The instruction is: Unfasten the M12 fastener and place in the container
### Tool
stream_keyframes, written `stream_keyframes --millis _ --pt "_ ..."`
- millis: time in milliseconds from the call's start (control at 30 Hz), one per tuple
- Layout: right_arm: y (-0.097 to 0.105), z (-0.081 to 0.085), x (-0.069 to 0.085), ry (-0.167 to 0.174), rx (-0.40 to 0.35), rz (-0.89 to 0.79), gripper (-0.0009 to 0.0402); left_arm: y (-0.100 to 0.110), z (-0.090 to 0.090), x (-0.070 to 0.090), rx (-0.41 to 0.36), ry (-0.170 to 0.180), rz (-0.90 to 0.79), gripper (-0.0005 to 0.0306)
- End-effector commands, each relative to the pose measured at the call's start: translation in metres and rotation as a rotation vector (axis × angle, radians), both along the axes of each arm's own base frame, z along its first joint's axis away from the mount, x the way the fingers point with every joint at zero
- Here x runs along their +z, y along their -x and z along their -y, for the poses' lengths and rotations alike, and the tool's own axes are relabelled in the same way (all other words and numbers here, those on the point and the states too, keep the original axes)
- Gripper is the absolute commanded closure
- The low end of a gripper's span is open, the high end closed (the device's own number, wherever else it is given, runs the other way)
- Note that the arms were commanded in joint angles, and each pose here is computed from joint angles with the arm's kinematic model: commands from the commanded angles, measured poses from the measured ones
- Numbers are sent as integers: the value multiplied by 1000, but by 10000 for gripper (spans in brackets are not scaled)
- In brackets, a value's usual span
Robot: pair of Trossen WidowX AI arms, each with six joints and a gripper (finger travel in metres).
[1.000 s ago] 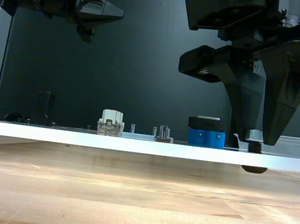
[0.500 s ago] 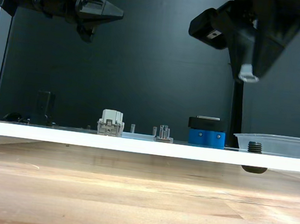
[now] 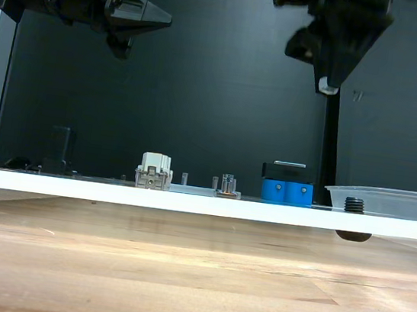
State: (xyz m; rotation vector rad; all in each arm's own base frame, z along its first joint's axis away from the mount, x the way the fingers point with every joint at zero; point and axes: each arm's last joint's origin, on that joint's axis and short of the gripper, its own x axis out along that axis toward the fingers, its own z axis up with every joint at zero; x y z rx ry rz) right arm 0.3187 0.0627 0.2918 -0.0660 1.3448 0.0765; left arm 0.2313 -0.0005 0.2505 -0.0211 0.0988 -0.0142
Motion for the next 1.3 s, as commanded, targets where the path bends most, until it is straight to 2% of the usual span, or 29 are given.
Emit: stream_keyframes --millis 33,467,700,1000,1300 --pt "11 20 -2 0 -55 -10 393 0 0 0 0 0 0 300" --pt "58 81 -12 18 -179 -26 393 0 0 0 0 0 0 300" --pt "73 103 -16 23 -244 -37 393 0 0 0 0 0 0 300" --pt "93 123 -26 18 -347 -67 393 0 0 0 0 0 0 300" --pt "123 132 -35 13 -430 -73 393 0 0 0 0 0 0 300"
